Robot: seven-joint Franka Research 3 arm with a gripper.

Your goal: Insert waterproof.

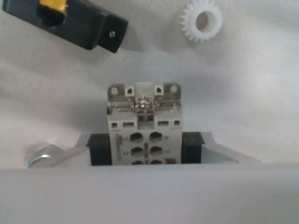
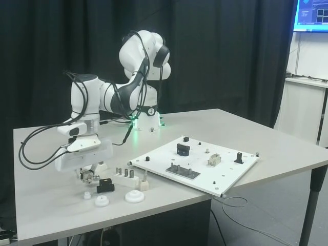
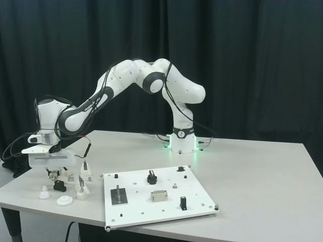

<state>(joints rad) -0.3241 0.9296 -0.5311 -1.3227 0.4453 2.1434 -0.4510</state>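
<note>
In the wrist view a white waterproof connector [image 1: 144,122] with several round holes and a metal clip on top sits between my two black finger pads [image 1: 99,149]. My gripper [image 1: 145,150] is shut on it, one pad against each side. From the room cameras the gripper [image 2: 87,173] [image 3: 51,170] hangs low over the left end of the grey table, among loose parts. The white assembly board [image 2: 225,179] [image 3: 202,199] lies well to the right; a pale socket [image 2: 213,160] [image 3: 158,196] stands on it.
A black block [image 1: 88,25] [image 2: 105,185] and a white gear [image 1: 202,21] lie on the table close to the gripper. Further white gears [image 2: 134,196] [image 3: 63,200] and small white holders [image 2: 125,177] [image 3: 83,187] stand between the gripper and the board.
</note>
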